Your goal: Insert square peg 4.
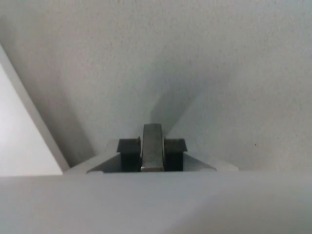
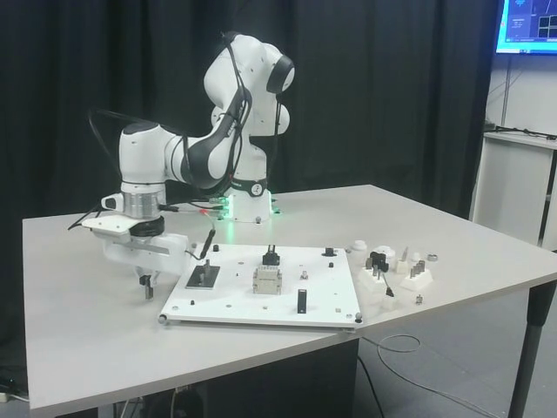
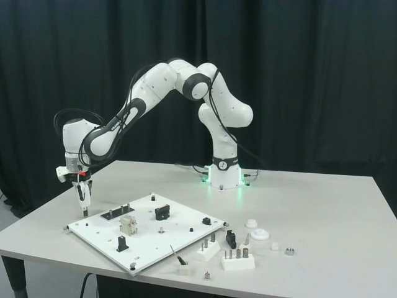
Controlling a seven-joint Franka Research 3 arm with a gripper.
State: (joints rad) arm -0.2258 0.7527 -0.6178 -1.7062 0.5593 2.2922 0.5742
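My gripper (image 1: 151,155) is shut on a grey square metal peg (image 1: 152,141), which stands upright between the two black fingertips (image 1: 127,150). In the first room view the gripper (image 2: 145,282) hangs just above the grey table (image 2: 78,322), a short way off the left edge of the white assembly board (image 2: 322,292). The second room view shows the gripper (image 3: 84,206) pointing down beside the board's (image 3: 149,239) far left corner, with the peg (image 3: 84,212) poking out below the fingers. The wrist view catches the board's edge (image 1: 19,141) at one side.
The board carries a black plate (image 2: 202,277), a grey block (image 2: 267,279) and small black fixtures (image 2: 301,300). White holders with more pegs (image 2: 409,274) and small parts lie on the table to the board's right. The arm's base (image 2: 246,205) stands behind the board.
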